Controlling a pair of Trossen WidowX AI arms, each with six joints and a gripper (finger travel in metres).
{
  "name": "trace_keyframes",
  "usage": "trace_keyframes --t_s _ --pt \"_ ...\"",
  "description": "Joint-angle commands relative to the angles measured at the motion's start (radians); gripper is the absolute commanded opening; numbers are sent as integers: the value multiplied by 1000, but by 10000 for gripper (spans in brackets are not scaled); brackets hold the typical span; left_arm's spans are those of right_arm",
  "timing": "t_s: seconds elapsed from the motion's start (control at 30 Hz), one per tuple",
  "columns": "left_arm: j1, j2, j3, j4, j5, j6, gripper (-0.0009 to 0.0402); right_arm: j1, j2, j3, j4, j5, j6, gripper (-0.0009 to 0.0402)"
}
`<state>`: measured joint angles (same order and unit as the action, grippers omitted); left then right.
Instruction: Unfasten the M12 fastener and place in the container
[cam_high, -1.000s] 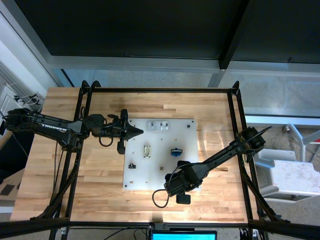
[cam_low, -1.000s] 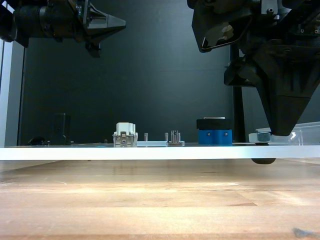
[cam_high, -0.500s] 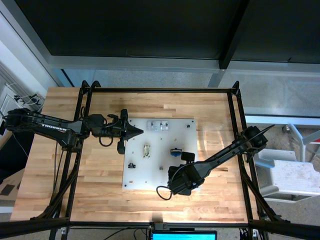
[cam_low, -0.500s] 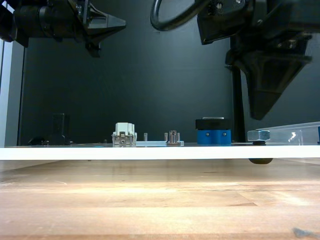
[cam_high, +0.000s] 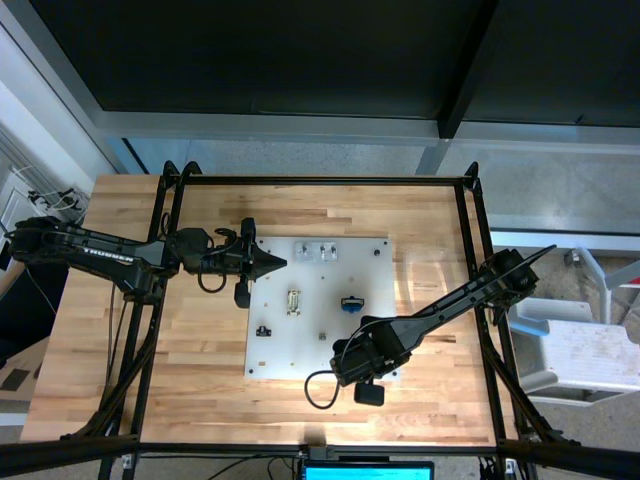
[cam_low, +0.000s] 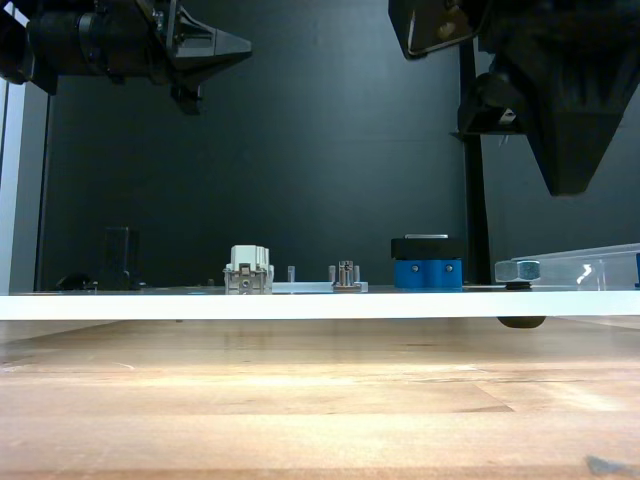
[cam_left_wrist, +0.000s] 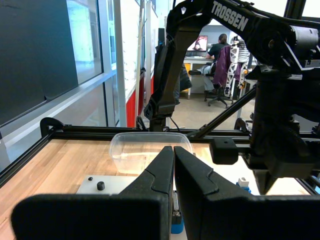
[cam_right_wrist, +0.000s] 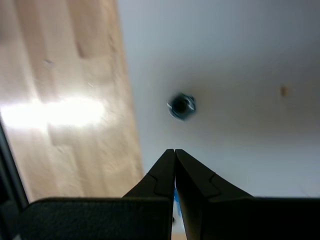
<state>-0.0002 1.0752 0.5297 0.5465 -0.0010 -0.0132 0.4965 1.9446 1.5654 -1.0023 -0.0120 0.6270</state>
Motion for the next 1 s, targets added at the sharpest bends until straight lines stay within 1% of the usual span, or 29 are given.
trace_keyframes --t_s 0.03,0.17,0.23,0.27,0.6,0.63,0.7,0.73,1.0 --pt "0 0 0 0 0 0 0 2 27 -2 26 2 2 0" --pt "0 0 0 0 0 0 0 4 61 -2 59 5 2 0" --pt "0 0 0 0 0 0 0 5 73 -2 72 19 2 0" --pt "0 0 0 0 0 0 0 5 77 -2 74 20 3 0" --pt "0 0 0 0 0 0 0 3 95 -3 85 20 -6 0" --pt "0 0 0 0 0 0 0 3 95 -3 85 24 -5 0" --pt "0 0 0 0 0 0 0 2 93 -3 74 47 -2 0" --pt "0 0 0 0 0 0 0 2 93 -3 66 51 -2 0" --pt "0 0 0 0 0 0 0 2 93 -3 55 50 -3 0"
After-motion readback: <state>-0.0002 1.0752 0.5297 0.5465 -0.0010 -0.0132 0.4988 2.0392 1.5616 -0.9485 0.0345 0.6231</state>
